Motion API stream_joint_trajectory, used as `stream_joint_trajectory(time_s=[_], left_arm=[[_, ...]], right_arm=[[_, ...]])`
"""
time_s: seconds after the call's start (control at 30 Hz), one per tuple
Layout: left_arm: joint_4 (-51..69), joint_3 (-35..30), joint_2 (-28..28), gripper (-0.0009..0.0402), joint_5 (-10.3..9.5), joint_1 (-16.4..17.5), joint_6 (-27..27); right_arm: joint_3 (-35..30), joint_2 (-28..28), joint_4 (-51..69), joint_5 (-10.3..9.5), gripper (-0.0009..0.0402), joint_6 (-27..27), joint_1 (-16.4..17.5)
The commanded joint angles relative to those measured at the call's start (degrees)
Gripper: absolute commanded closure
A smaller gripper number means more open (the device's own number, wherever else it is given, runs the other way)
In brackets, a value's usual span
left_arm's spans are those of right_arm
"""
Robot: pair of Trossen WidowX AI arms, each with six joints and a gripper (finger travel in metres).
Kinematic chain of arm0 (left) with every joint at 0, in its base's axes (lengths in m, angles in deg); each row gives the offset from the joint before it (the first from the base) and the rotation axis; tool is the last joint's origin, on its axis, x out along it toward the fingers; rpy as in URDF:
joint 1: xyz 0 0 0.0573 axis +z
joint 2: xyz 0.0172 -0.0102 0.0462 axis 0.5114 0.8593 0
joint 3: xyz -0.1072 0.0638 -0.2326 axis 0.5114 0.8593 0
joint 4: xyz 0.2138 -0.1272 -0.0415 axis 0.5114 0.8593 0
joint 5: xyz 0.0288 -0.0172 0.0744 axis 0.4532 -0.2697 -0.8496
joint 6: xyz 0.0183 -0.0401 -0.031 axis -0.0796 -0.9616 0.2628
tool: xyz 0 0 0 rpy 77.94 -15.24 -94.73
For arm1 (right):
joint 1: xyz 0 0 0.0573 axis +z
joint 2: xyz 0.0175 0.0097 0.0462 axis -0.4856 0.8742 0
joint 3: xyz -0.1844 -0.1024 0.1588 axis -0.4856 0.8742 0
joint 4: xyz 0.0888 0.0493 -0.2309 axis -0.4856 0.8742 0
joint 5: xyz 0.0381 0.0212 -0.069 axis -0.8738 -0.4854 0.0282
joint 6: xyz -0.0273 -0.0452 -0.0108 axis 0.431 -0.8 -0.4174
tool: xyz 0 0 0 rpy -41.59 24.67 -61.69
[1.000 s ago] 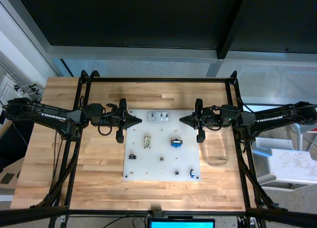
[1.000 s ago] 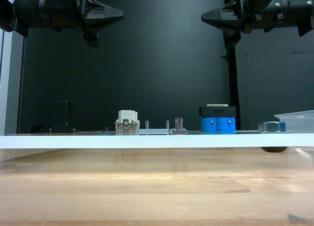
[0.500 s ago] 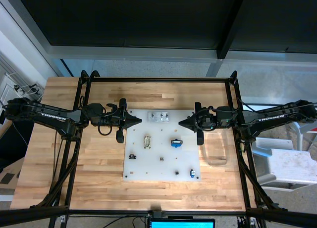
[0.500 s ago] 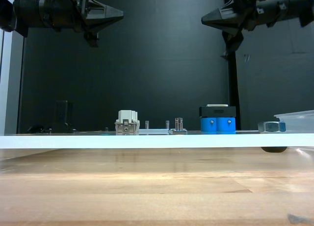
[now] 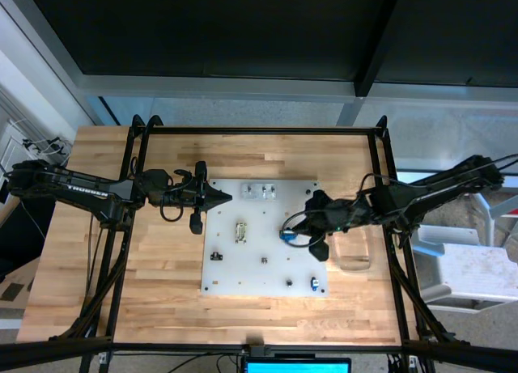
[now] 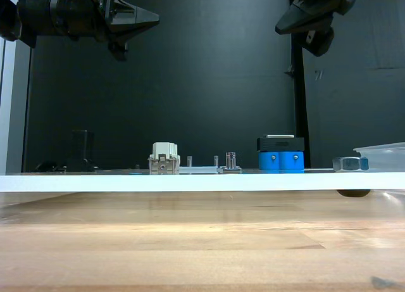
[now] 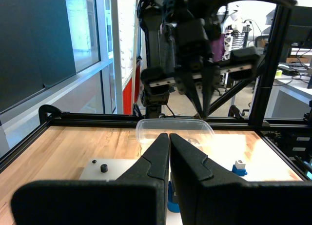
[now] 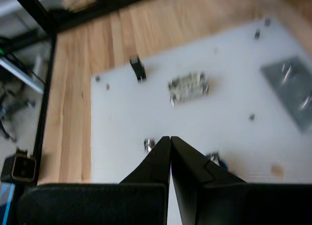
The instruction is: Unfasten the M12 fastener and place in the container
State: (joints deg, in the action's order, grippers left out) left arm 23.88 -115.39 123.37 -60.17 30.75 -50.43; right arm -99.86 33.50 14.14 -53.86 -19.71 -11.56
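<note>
Robotics lab. 2 black arms (image 5: 73, 185) stand on a black metal frame (image 5: 259, 131) around a wooden table (image 5: 162, 308), with a white task board (image 5: 243, 268) mid-table. The left gripper (image 5: 229, 197) hangs over the board's far left corner and the right gripper (image 6: 278, 30) above its right side, both with fingers pressed together. Behind are glass partitions (image 7: 87, 34) and cluttered benches (image 7: 292, 54). A screen (image 5: 297, 365) sits at the table's near edge.
</note>
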Motion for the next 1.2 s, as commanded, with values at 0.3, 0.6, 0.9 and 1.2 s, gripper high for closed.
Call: stream_joint_trajectory(time_s=[0.3,0.6,0.9,1.2], left_arm=[[0.0,0.0,0.0,0.0393,0.00,0.0,0.0],[0.0,0.0,0.0,0.0393,0.00,0.0,0.0],[0.0,0.0,0.0,0.0393,0.00,0.0,0.0],[0.0,0.0,0.0,0.0393,0.00,0.0,0.0]], right_arm=[[-18.4,16.4,22.5,-0.17,0.0394,8.9,5.2],[-33.1,27.8,37.7,-1.81,0.0393,15.5,6.8],[-41.0,35.1,41.5,-8.24,0.0393,19.3,7.5],[-42.0,40.6,41.7,-12.15,0.0393,21.6,8.6]])
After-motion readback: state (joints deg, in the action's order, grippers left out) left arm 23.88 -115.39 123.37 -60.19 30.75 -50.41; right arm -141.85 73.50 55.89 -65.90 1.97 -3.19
